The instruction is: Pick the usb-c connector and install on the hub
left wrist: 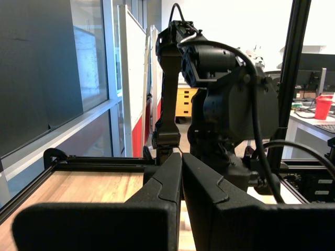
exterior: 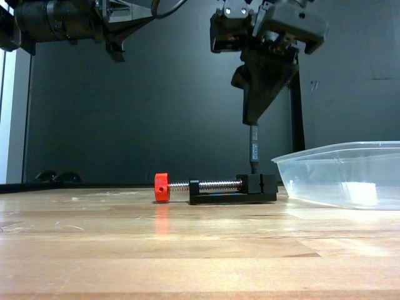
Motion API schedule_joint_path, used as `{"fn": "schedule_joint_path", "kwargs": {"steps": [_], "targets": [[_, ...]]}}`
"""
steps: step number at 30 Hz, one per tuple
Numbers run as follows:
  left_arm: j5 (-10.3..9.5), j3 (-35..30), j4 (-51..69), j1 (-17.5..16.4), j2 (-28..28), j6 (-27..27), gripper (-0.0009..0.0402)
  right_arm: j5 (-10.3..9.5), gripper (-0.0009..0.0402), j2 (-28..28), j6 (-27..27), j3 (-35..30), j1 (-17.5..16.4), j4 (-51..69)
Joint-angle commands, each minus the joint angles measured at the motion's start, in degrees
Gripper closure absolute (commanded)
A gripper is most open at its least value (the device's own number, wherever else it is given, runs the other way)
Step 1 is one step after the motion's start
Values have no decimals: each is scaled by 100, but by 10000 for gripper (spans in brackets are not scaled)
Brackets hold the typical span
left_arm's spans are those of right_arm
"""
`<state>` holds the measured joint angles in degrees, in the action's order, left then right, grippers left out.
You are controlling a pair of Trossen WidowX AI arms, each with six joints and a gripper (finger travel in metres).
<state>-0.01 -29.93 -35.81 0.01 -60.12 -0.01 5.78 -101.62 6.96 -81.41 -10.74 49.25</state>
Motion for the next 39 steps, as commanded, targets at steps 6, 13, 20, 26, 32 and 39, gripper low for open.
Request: {"fn": "schedule_joint_path", "kwargs": {"steps": [6,13,20,26,32,39], "targets": [[0,-2,0,-2,2,0,393,20,235,306,7,-164,13,376],[0,-2,-2,0,0,0,393,17,212,750,4,-153,13,890],[0,-2,0,0,0,0,393,17,218,1084,7,-111,13,929],[0,-2,-2,0,0,0,393,7,233,1204,7,-83,57,885],[0,-2,-2,0,0,0,393,13,257,1845,-72,352,341,413],[0,-2,-2,0,0,0,393,70,289,2782,-304,1224,603,-1003]]}}
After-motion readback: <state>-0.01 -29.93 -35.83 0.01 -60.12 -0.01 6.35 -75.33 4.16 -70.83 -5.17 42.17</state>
